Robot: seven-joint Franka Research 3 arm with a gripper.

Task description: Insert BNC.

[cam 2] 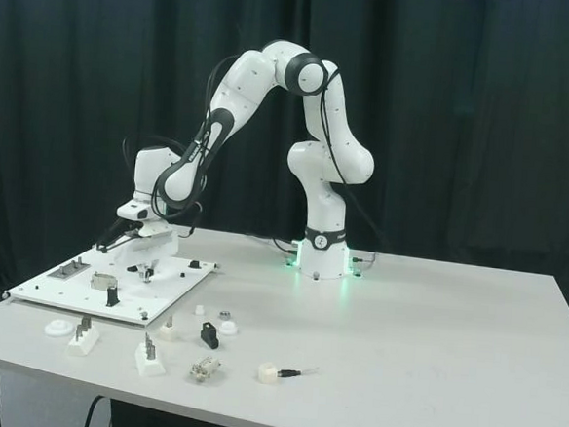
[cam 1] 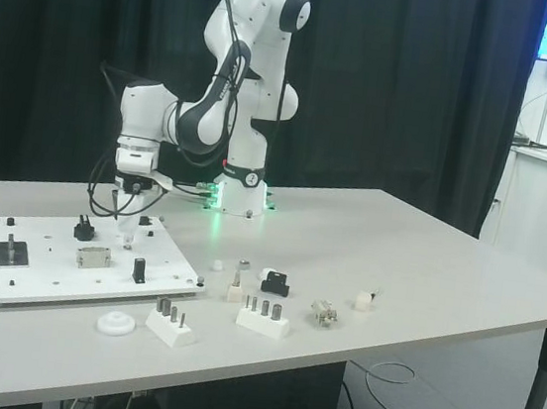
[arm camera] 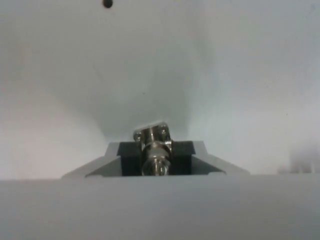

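Gripper hangs low over the white board at the left of the first room view, its fingertips just above the board's surface; in the wrist view a metal BNC connector sits between two grey fingers, which close in on a black piece around it, so the gripper appears to hold the connector; the white board fills the rest of that view, with a small black hole at the upper left of the frame. In the second room view the gripper stands over the middle of the board, left of centre in the frame, with black cables looping from the wrist. On the board near the gripper are a black block, a metal box-shaped fixture, a black upright post and, further left, a grey peg on a base. On the grey table in front of the board lie a white gear, two white holders with dark pegs, a small black part and a small metal connector; the arm's base, with a green light at its foot, stands behind at centre frame.
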